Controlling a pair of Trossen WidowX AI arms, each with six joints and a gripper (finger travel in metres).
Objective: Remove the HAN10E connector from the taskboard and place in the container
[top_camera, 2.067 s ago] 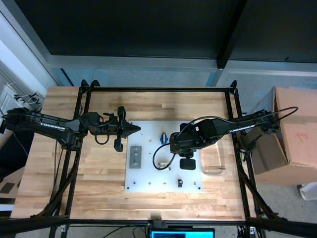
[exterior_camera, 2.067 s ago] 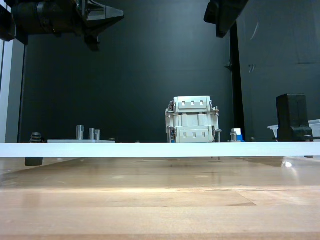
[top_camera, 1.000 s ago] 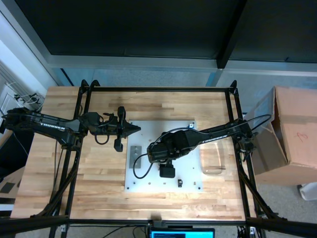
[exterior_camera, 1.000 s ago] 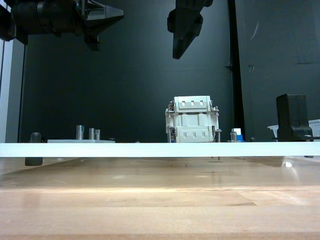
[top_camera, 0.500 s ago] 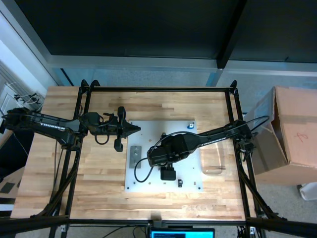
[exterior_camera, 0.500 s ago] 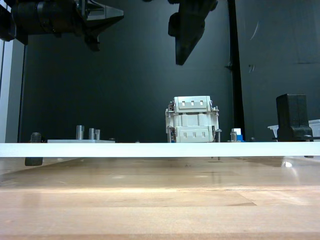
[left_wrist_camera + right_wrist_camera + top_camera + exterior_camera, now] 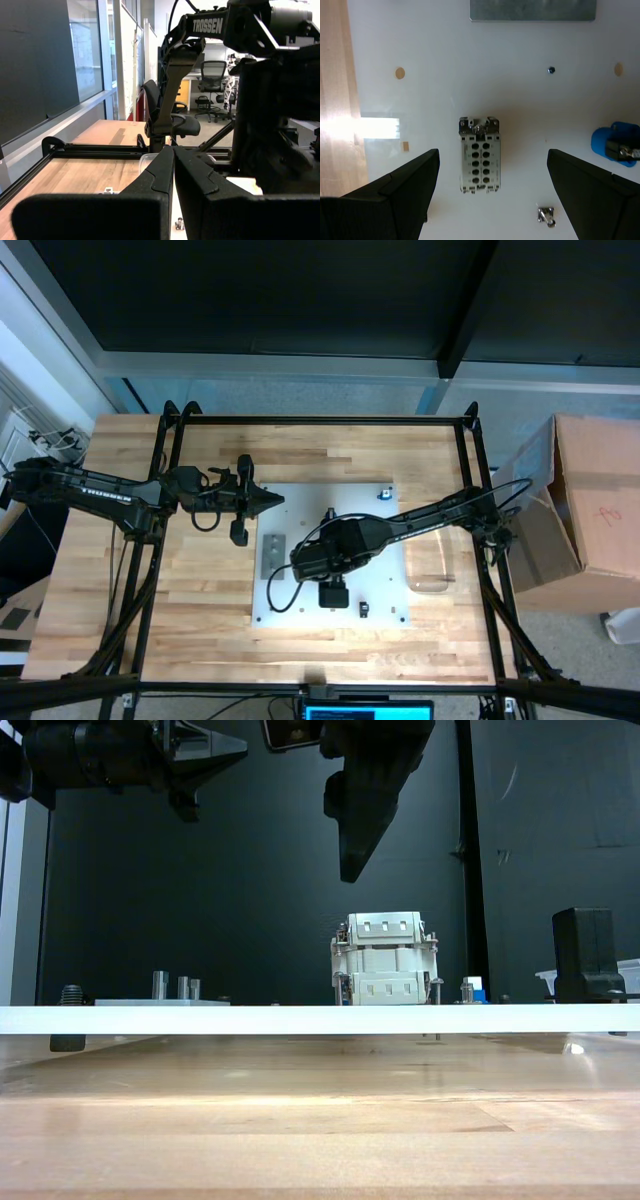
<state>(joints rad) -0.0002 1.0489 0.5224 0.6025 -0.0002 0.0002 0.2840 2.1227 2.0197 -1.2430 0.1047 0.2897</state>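
The grey HAN10E connector stands upright in its seat on the white taskboard. In the right wrist view the connector lies straight below, between two wide-apart fingers. My right gripper hangs open above the connector, a little left of it, without touching it. From above, the right gripper and its arm hide the connector. My left gripper hovers over the board's far left corner, its fingers pressed together on nothing.
A clear container sits just right of the board. On the board are a grey metal block, a blue plug, a black block and short metal posts. A cardboard box stands off the table, right.
My right gripper has moved left and toward the near edge over the board and come lower, now above the connector. The connector and the left arm have not moved.
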